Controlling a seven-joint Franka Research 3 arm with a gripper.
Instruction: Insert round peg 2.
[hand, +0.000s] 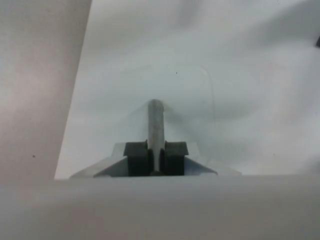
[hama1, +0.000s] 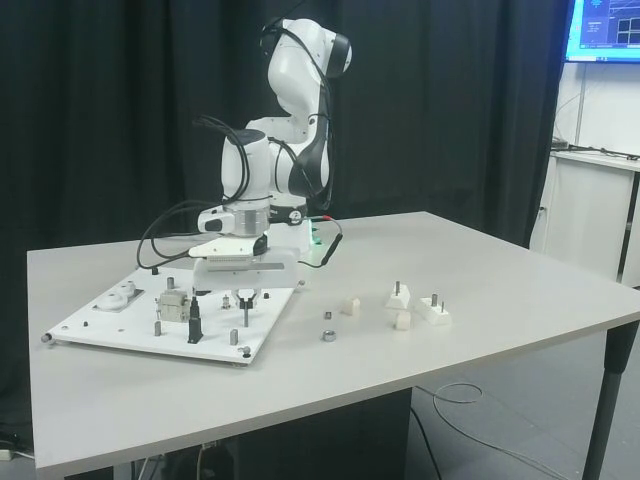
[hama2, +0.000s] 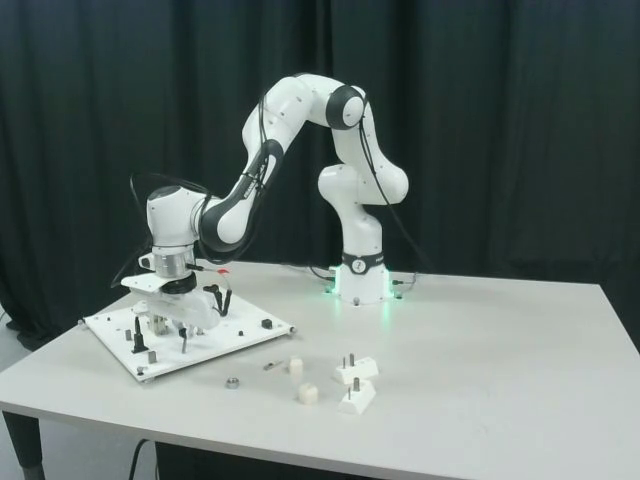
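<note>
Gripper (hand: 155, 165) is clamped on round peg 2 (hand: 155, 127), its black fingertips (hand: 135, 157) pressed against the grey shaft from either side. Peg held upright, low over the white board (hama1: 120, 330) at the table's (hama1: 480, 300) left end; whether its tip touches the board cannot be told.

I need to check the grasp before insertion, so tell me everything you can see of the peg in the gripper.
The round peg is a slim, plain grey cylinder that looks like metal, with a rounded free end. The gripper is shut on it, its two black fingers clamping the shank from either side. In the room views it hangs upright below the gripper, above the white board. Whether its tip touches the board cannot be told.
</note>
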